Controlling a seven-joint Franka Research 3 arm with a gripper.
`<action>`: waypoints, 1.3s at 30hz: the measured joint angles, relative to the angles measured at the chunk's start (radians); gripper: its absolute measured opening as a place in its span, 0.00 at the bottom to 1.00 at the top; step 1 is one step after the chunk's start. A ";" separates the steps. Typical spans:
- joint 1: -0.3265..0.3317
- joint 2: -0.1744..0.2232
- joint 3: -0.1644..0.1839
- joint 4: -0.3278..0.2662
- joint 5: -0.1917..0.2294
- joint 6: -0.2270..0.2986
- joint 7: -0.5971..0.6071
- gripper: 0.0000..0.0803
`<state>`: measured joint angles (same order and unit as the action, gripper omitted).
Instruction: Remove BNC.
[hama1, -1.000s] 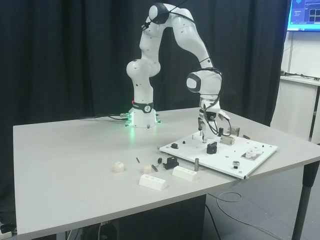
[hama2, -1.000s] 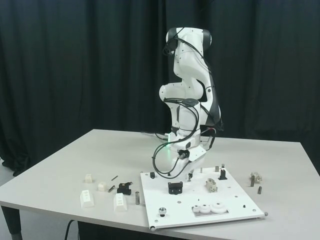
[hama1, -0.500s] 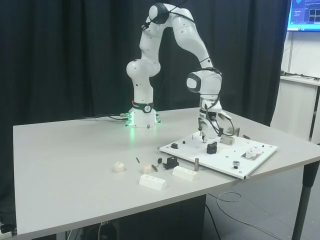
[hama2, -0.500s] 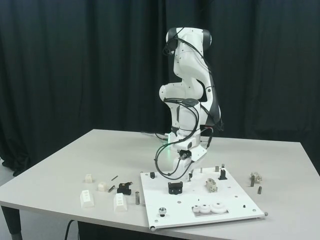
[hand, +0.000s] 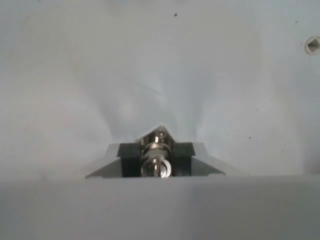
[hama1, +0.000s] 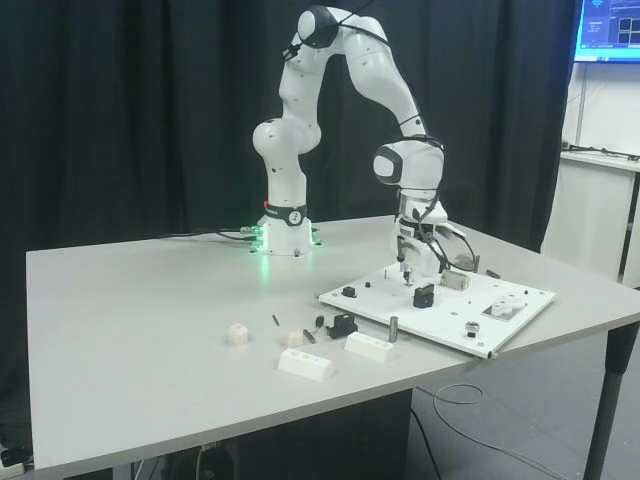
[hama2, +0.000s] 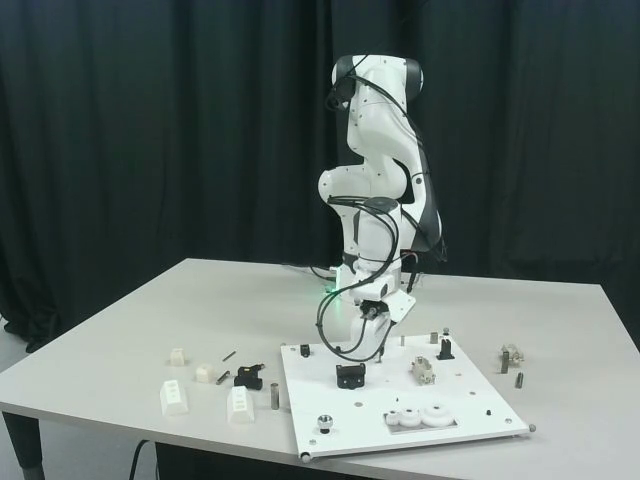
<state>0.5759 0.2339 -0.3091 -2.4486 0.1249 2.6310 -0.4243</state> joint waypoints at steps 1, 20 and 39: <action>0.000 0.000 0.000 0.000 0.000 -0.001 -0.008 0.15; 0.000 0.000 0.001 0.003 -0.021 -0.007 -0.154 0.15; 0.000 0.000 0.003 0.005 -0.044 -0.010 -0.290 0.15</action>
